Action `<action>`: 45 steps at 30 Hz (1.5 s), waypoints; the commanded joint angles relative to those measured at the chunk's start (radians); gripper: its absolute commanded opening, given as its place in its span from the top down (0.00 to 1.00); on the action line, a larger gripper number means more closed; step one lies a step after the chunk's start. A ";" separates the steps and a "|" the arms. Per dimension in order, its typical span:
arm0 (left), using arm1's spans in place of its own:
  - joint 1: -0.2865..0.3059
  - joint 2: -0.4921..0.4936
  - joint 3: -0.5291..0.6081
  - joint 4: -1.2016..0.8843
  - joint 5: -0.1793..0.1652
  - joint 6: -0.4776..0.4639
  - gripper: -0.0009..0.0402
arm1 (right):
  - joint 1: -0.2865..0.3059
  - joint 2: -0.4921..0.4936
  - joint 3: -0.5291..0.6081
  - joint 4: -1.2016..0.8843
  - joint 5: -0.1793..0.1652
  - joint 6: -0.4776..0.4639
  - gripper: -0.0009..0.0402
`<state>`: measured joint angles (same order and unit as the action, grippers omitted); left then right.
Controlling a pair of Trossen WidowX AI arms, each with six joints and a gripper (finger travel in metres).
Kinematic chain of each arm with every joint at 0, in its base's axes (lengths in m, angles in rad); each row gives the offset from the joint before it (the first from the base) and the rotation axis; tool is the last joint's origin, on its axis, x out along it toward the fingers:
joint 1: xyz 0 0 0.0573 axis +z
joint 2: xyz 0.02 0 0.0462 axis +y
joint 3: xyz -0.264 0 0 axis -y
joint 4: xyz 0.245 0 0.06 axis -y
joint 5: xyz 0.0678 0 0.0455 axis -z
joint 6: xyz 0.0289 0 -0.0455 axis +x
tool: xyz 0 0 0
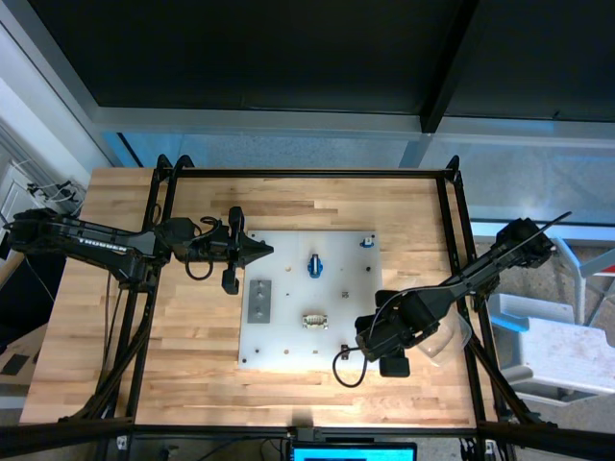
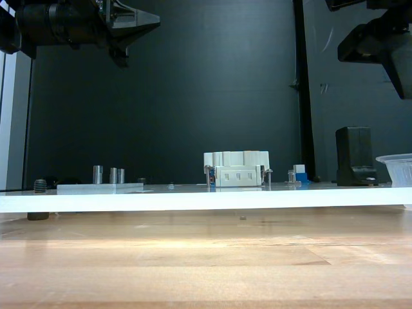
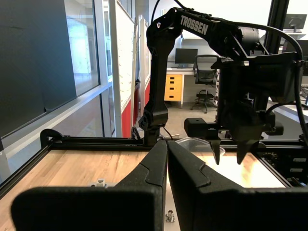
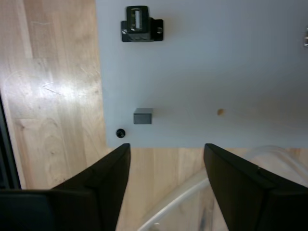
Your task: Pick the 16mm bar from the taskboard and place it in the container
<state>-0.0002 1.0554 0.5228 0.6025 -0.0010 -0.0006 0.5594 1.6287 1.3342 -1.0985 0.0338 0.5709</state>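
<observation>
Two arms are reaching in over the worktop [image 1: 192, 384], and I am reading every position off the taskboard [image 1: 288, 331] at its middle. The left end effector [image 1: 258, 252] is hanging high over the taskboard's far left corner, fingers pressed together on nothing. The right end effector [image 4: 166, 147] is hovering over the taskboard's near right corner, fingers standing apart and empty. The container [image 1: 444, 338] is lying just off the taskboard's right edge, under the right arm.

The 16mm bar [image 4: 143, 116] is sitting on the taskboard just inside that near right corner, beside a small black corner screw [image 4: 120, 133]. I am judging the right arm by far the nearer. The bar is lying a little past the fingertips, further onto the taskboard and off the gap's centreline toward one finger, so I am expecting a short inward and sideways shift before any descent. Its outline is showing almost square, marginally longer along the taskboard's right edge. I cannot tell whether it is standing or lying.
</observation>
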 commanded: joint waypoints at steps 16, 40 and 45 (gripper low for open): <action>0.000 0.000 0.000 0.000 0.000 0.000 0.98 | 0.029 0.070 -0.007 0.068 0.014 -0.001 0.36; 0.000 0.000 0.000 0.000 0.000 0.000 0.98 | 0.038 0.084 -0.126 0.203 0.019 0.020 0.37; 0.000 0.000 0.000 0.000 0.000 0.000 0.98 | 0.043 0.102 -0.130 0.223 0.027 0.014 0.39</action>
<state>-0.0002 1.0554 0.5224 0.6025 -0.0006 -0.0002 0.5999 1.7241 1.2037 -0.8818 0.0597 0.5896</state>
